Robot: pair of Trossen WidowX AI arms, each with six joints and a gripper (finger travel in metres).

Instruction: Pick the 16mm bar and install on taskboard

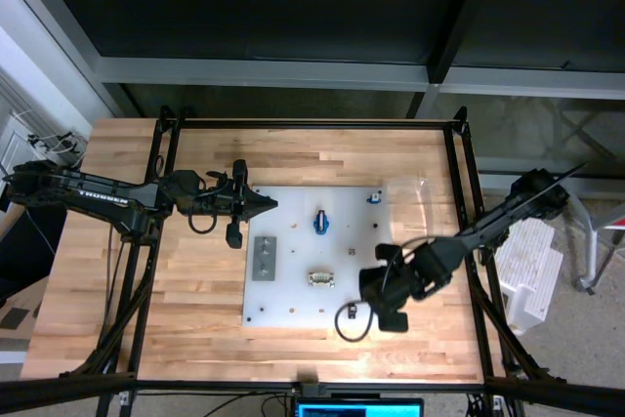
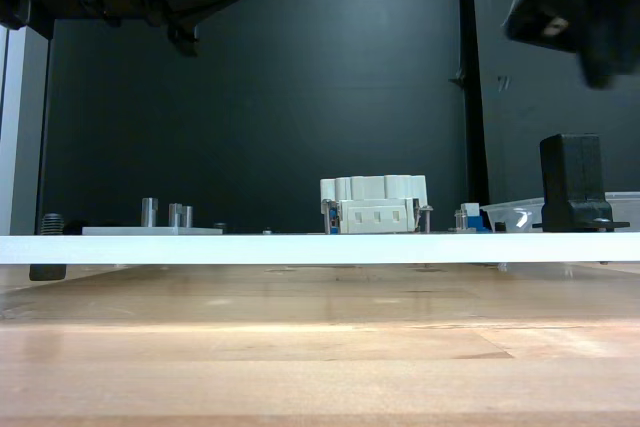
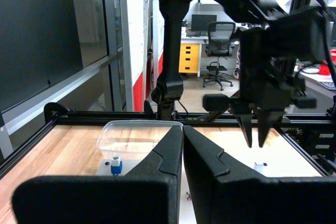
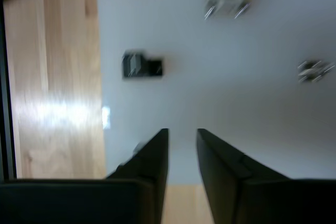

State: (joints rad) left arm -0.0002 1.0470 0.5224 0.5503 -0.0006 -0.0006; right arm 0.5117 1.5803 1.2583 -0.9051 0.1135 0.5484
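Bar: unseen; I'd search the tray (image 3: 131, 137) near the right tool (image 4: 182, 130).
Right tool: slightly open, empty, taskboard (image 1: 293, 290) beneath.
Left tool (image 1: 271, 204): closed, taskboard's edge below.

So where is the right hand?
High view: the right hand hangs over the taskboard's near right corner, right of the beige connector; the left hand is at its far left corner.
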